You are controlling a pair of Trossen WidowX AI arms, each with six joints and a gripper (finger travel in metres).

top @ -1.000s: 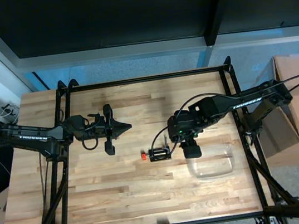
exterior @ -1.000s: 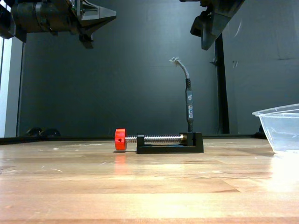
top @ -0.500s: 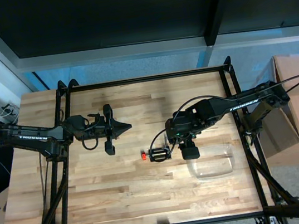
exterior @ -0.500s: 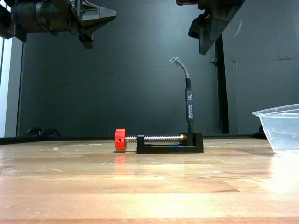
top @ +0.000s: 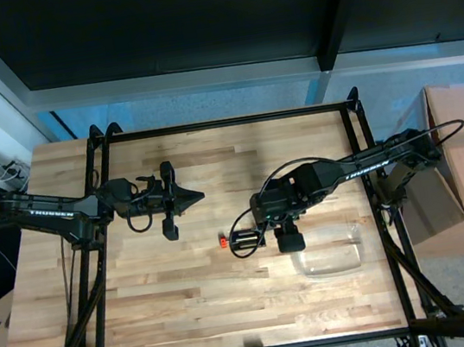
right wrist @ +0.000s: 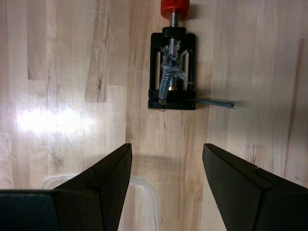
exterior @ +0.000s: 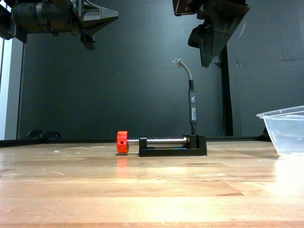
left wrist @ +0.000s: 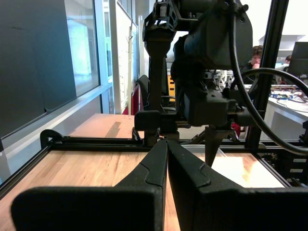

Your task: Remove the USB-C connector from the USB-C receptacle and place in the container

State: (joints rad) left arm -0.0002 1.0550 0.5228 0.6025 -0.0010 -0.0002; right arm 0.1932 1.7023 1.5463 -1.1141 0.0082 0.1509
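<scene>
The right gripper (exterior: 205,59) hangs released above the desk (exterior: 142,190), its fingers (right wrist: 115,178) spread wide apart with nothing between them. In the low view its tips point down, just above and slightly to the right of the frayed top of the cable, not touching it. In the right wrist view the open gripper looks straight down on bare wood, with the vise (right wrist: 172,103) lying ahead of the fingertips rather than between them.

The USB-C connector (exterior: 193,107) stands upright in the small black vise, its lower end seated down in the clamp (the USB-C receptacle itself is hidden inside the vise, so I cannot tell how deep the plug sits). Its braided cable rises from the plug and bends over to the left at the top. The vise's red knob (exterior: 122,141) sticks out on a threaded screw toward the left arm's side.

The container (top: 330,275), a clear plastic tub, sits on the desk near the vise on the right arm's side, just beside the right gripper's wrist in the high view; its rim (right wrist: 144,185) shows under the gripper in the wrist view.

The left gripper (top: 199,197) is well apart from all this, held high over the left half of the desk, fingers (left wrist: 154,163) clenched together on nothing and pointing toward the right arm.
</scene>
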